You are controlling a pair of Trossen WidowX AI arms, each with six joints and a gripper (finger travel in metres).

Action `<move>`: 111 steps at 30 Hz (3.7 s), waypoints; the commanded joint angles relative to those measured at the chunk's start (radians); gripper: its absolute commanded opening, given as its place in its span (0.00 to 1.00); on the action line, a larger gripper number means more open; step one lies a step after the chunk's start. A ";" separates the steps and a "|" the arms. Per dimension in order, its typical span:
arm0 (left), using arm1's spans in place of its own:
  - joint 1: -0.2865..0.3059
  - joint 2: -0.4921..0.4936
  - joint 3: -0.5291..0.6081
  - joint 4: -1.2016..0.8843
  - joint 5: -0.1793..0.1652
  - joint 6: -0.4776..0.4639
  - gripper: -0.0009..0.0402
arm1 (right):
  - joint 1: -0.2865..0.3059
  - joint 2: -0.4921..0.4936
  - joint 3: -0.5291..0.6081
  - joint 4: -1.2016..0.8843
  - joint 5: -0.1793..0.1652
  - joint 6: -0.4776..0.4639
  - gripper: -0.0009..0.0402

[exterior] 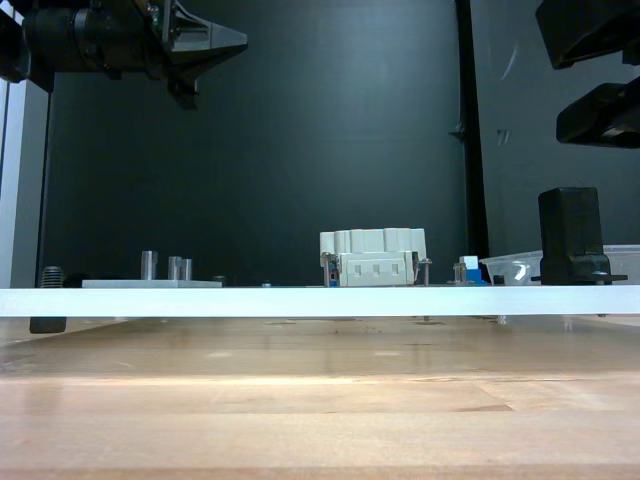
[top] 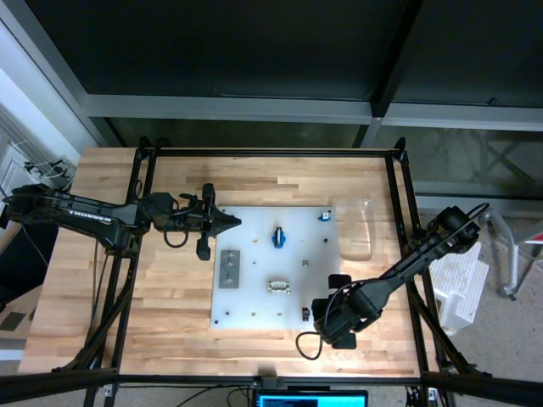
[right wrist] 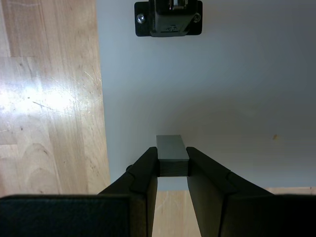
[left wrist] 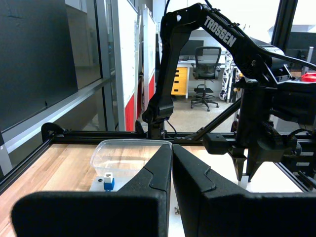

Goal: Pick the 16mm bar and install on taskboard

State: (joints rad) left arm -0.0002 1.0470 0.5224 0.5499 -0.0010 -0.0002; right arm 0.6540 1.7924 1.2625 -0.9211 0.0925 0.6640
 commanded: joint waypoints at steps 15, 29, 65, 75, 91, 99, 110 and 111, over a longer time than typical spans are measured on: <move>0.000 0.000 0.000 0.000 0.000 0.000 0.02 | 0.000 -0.001 -0.027 0.038 0.004 -0.003 0.02; 0.000 0.000 0.000 0.000 0.000 0.000 0.02 | 0.000 -0.003 -0.022 0.044 0.004 -0.010 0.34; 0.000 0.000 0.000 0.000 0.000 0.000 0.02 | -0.040 -0.182 0.023 -0.026 0.095 -0.154 0.26; 0.000 0.000 0.000 0.000 0.000 0.000 0.02 | -0.199 -0.336 0.015 -0.016 0.126 -0.336 0.04; 0.000 0.000 0.000 0.000 0.000 0.000 0.02 | -0.545 -0.618 -0.153 0.352 -0.012 -0.655 0.02; 0.000 0.000 0.000 0.000 0.000 0.000 0.02 | -0.659 -0.706 -0.296 0.632 -0.094 -0.680 0.02; 0.000 0.000 0.000 0.000 0.000 0.000 0.02 | -0.740 -0.759 -0.480 1.008 -0.183 -0.700 0.02; 0.000 0.000 0.000 0.000 0.000 0.000 0.02 | -0.742 -0.759 -0.494 1.040 -0.187 -0.700 0.02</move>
State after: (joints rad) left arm -0.0002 1.0470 0.5224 0.5503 -0.0010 -0.0006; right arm -0.0849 1.0332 0.7853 0.0795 -0.0902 -0.0360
